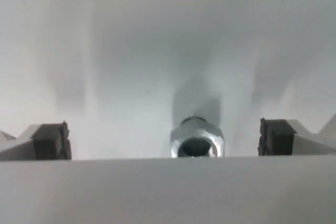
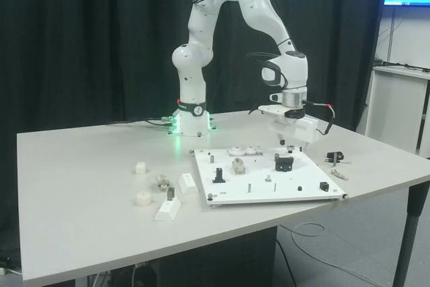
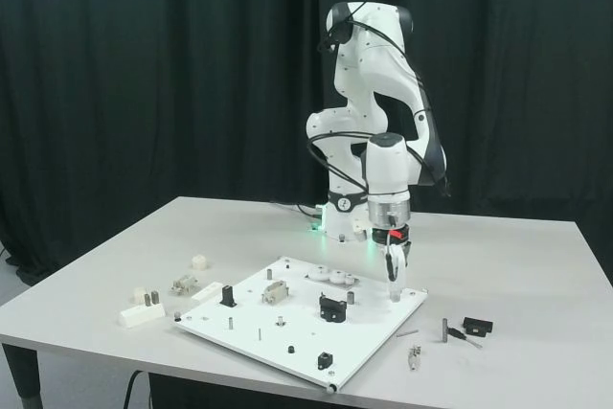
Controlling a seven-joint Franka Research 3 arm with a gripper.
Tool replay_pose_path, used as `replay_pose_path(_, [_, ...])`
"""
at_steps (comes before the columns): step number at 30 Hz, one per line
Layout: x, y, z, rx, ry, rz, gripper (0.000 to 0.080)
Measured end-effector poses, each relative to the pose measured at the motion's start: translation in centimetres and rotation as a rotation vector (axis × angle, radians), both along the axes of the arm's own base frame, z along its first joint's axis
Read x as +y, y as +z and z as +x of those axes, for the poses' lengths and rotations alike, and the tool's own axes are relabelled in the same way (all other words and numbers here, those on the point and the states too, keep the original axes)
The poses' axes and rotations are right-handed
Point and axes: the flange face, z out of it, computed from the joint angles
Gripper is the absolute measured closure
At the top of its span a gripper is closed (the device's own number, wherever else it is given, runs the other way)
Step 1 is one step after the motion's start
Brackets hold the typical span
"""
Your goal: Remove bolt 4.
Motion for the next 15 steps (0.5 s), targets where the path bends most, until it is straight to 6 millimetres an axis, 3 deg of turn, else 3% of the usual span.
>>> replay_pose_path(15, [1.4, -0.5, -1.3, 0.024, 0.021, 0.002, 0.0003])
